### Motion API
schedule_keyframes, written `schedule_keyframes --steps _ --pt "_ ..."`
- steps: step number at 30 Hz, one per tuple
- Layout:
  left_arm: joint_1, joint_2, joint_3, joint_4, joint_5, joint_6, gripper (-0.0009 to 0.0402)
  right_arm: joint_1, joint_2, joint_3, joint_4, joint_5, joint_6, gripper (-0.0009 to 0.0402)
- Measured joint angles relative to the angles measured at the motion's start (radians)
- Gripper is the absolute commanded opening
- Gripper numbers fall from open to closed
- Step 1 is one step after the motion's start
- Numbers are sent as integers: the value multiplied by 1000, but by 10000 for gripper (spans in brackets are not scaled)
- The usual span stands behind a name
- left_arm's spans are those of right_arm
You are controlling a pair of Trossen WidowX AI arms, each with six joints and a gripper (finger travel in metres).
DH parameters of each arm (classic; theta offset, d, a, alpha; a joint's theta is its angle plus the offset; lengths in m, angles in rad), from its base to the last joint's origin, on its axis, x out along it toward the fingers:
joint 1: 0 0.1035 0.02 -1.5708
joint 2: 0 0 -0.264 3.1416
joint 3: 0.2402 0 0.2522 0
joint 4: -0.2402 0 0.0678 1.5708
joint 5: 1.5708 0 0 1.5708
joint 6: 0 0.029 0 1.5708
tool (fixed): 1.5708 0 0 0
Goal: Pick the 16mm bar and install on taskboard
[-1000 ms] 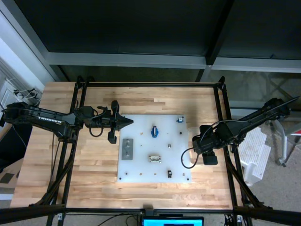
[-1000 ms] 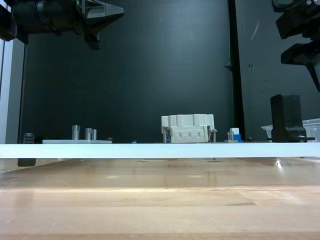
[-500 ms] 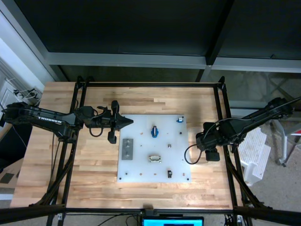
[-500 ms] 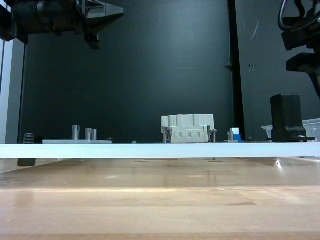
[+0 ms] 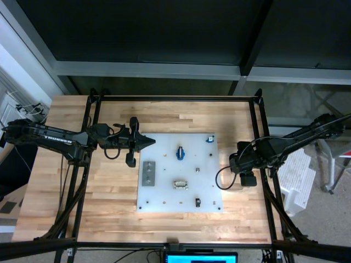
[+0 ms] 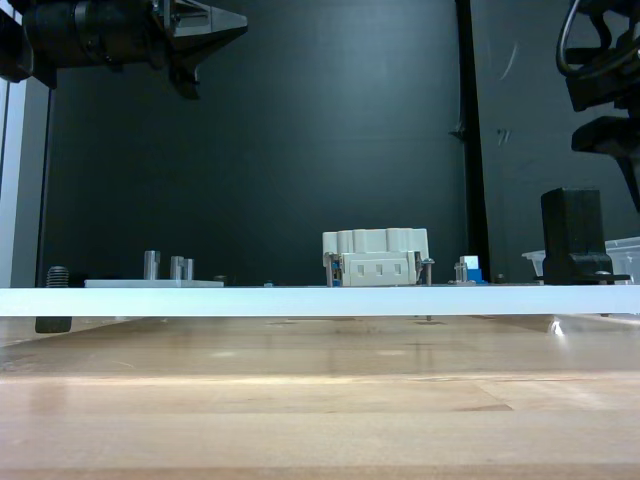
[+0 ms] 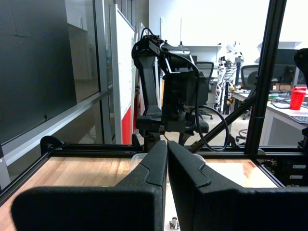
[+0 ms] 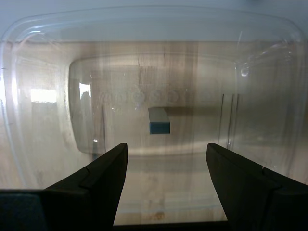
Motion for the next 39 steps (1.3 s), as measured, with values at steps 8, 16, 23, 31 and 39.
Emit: schedule_keyframes --steps 8,16,23,31,39 --pt "0 0 0 0 0 0 0 -1 8 -74 105 -6 -3 228" --pt "0 0 0 0 0 0 0 0 26 -110 165 -8 -3 222" --pt "0 0 0 0 0 0 0 0 35 -148 225 -8 -2 201" --pt "0 0 0 0 0 0 0 0 54 -200 305 -9 23 183" --pt "0 0 0 0 0 0 0 2 61 -196 263 -7 26 170"
